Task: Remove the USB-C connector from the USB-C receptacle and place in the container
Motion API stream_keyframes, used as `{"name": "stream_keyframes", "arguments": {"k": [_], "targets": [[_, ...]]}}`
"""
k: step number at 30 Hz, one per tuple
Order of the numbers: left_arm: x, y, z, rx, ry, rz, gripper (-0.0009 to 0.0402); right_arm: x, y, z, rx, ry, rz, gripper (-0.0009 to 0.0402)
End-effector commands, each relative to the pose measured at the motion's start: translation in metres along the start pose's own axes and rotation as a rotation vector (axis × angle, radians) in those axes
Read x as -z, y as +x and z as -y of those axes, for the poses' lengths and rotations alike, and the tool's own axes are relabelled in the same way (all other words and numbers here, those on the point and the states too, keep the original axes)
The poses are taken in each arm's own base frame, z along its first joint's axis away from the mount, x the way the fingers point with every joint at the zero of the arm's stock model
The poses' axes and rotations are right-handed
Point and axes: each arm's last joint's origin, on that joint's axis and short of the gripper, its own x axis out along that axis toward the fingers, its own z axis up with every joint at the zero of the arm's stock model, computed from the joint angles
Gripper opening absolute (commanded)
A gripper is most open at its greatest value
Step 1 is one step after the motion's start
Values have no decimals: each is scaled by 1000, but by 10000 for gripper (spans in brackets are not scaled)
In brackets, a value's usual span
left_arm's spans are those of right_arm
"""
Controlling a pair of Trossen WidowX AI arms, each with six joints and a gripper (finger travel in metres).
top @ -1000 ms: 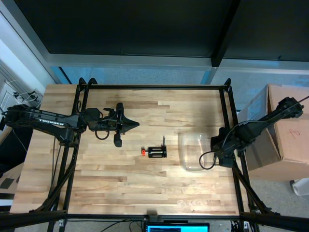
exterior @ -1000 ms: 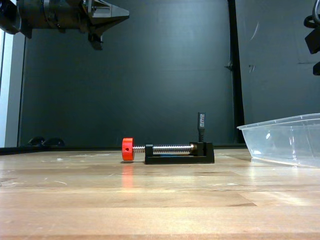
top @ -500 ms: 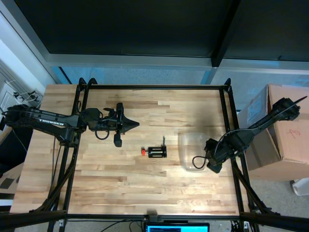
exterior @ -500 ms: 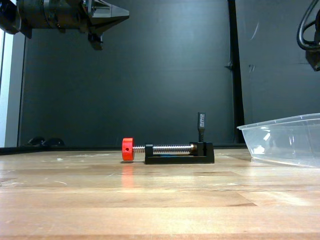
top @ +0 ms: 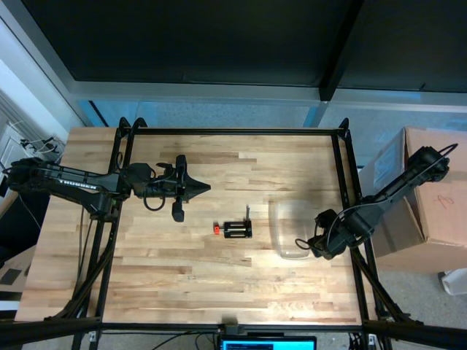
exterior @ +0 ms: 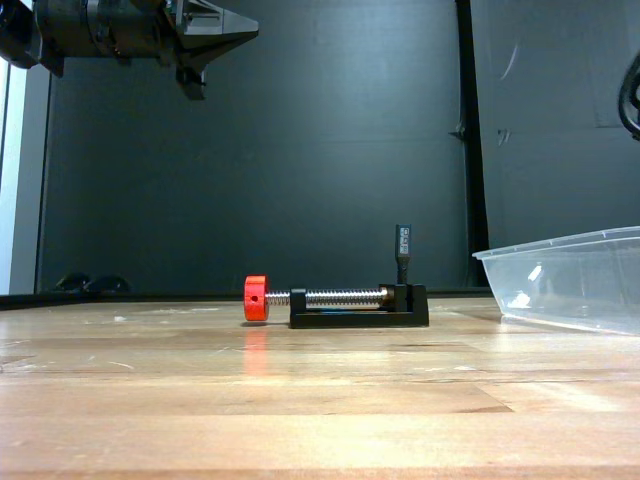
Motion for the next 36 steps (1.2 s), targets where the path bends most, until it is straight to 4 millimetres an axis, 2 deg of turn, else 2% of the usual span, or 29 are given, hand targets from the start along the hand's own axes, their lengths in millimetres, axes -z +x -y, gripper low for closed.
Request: {"name": "stream_keyframes", "arguments": {"k": [1,6,22,26,36], "targets": [[0,0,0,0,0,0,0,0,12,1,-30,39,-6,275],[0,0,0,0,0,0,0,-1,26,4,-40,72,-4,275],[0,0,0,0,0,0,0,0,44,3,-15,79,-5,268],[0,0,0,0,0,0,0,0,44,3,-14,78,-6,230],[0,0,0,0,0,0,0,1,44,2,-17,77,-7,96]]}}
